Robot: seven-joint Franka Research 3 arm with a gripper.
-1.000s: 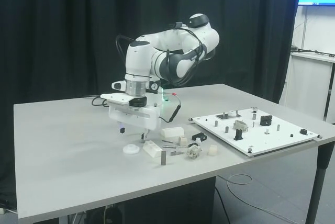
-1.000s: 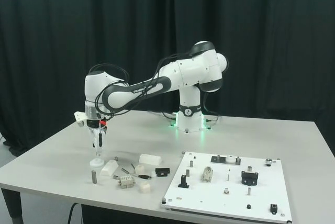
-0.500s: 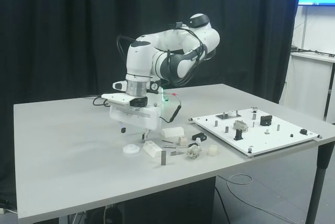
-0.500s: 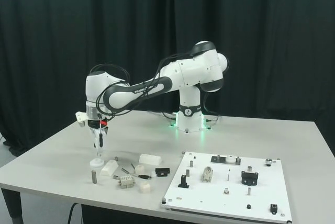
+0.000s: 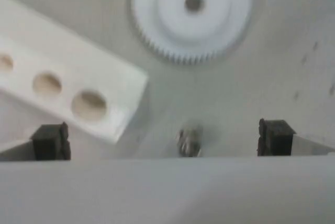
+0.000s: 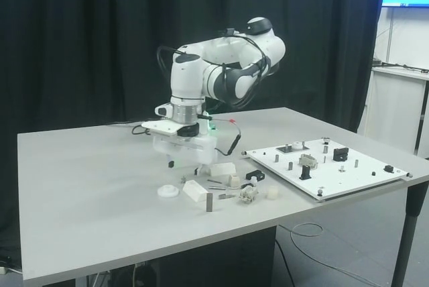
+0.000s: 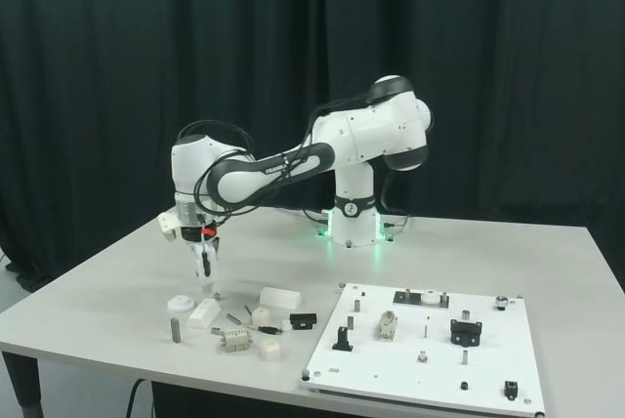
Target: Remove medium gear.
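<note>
- My hand (image 5: 162,140) is hanging open and empty above the surface (image 6: 80,166).
- The medium gear (image 5: 192,13) is lying flat at the wrist view's top centre, loose, beside a white block (image 5: 68,85) with holes.
- Removal is looking done; I am judging only the retreat remains.

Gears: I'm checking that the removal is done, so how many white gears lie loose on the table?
1. The white gear lies flat on the grey table, beside the white block with holes. Small parts elsewhere may hide others.
</note>
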